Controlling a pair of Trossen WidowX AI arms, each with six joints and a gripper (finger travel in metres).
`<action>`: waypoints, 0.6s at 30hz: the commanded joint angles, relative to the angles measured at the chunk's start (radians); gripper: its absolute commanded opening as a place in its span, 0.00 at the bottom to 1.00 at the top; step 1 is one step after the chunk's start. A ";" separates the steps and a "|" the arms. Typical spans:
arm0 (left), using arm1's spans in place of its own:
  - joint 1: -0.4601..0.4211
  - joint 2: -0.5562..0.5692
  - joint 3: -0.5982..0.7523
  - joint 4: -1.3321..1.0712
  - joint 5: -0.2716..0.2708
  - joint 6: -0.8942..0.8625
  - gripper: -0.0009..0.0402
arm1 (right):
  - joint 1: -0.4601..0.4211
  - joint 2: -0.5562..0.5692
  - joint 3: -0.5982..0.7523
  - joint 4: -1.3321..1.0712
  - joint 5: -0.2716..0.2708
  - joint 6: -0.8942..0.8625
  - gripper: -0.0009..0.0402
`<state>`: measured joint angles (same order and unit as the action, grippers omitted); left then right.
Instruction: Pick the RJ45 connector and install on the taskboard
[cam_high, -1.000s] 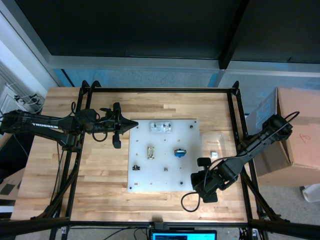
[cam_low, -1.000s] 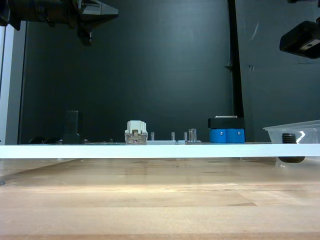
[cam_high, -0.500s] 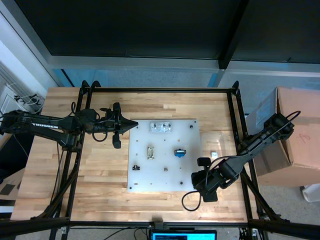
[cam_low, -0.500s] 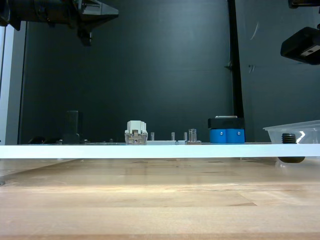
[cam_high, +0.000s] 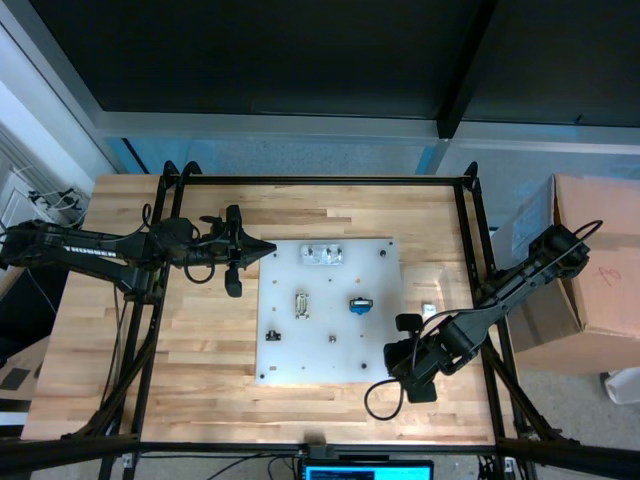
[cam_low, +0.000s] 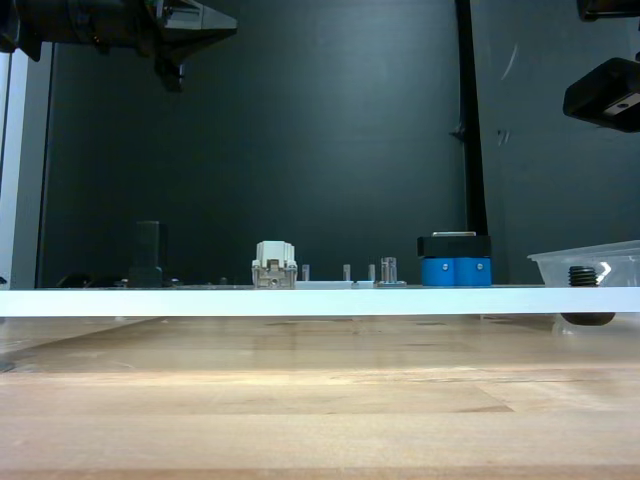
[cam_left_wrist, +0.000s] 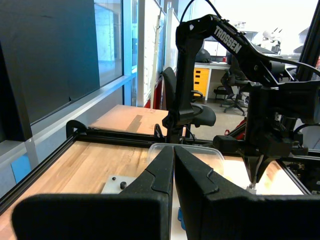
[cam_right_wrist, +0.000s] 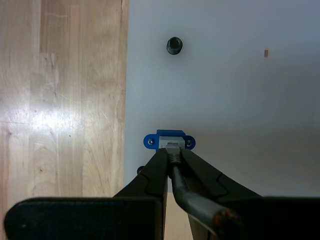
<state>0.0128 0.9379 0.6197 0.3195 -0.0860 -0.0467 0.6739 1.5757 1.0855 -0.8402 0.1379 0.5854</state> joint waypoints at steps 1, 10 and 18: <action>0.000 0.000 0.000 0.000 0.000 0.000 0.02 | 0.000 -0.003 -0.001 -0.006 0.002 0.000 0.12; 0.000 0.000 0.000 0.000 0.000 0.000 0.02 | 0.000 -0.023 0.001 -0.004 0.001 0.000 0.26; 0.000 0.000 0.000 0.001 0.000 0.000 0.02 | -0.043 -0.146 0.001 -0.041 0.001 -0.029 0.34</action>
<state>0.0128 0.9379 0.6197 0.3191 -0.0864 -0.0463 0.6434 1.4616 1.0863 -0.8871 0.1352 0.5640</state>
